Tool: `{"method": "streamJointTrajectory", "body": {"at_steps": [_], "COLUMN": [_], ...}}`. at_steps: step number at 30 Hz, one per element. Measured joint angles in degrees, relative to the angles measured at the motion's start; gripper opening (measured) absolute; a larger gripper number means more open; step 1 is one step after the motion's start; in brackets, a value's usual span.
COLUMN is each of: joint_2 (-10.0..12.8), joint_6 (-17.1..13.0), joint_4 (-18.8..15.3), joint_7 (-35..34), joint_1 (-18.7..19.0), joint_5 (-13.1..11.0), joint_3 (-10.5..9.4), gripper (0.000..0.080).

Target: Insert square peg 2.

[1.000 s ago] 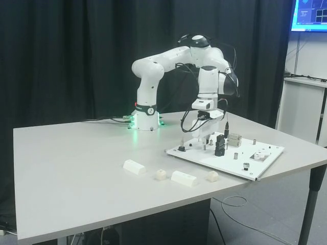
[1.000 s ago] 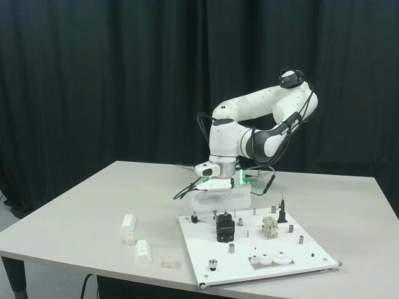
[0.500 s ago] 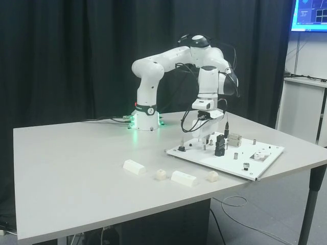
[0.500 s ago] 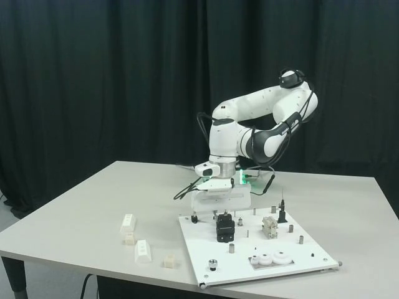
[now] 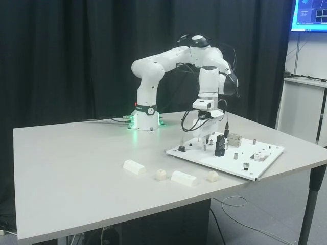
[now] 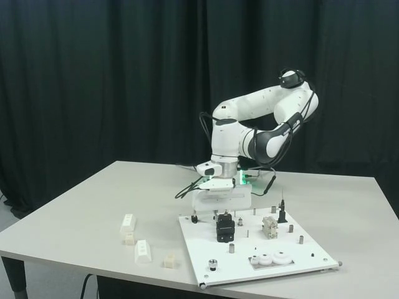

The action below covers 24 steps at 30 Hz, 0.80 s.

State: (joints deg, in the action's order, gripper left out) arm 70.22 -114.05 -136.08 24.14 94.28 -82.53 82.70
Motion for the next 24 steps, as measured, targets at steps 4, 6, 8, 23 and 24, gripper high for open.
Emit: {"method": "streamJointTrajectory", "body": {"at_steps": [4, 6, 8, 23, 24], "joint_2": [0.0, 0.0, 0.0, 0.0, 0.0], "joint_6": [-0.5, -0.7, -0.9, -2.4, -2.4], "joint_4": [-0.1, -0.2, -0.2, 0.2, 0.3], "joint_7": [0.0, 0.0, 0.0, 1.5, 1.6], "joint_1": [0.3, 0.4, 0.6, 1.1, 1.1], "joint_5": [0.0, 0.0, 0.0, 1.4, 1.6], "joint_3": [-0.09, -0.12, -0.17, -0.53, -0.55], "gripper": [0.0077, 0.0077, 0.0077, 0.0077, 0.0077]}}
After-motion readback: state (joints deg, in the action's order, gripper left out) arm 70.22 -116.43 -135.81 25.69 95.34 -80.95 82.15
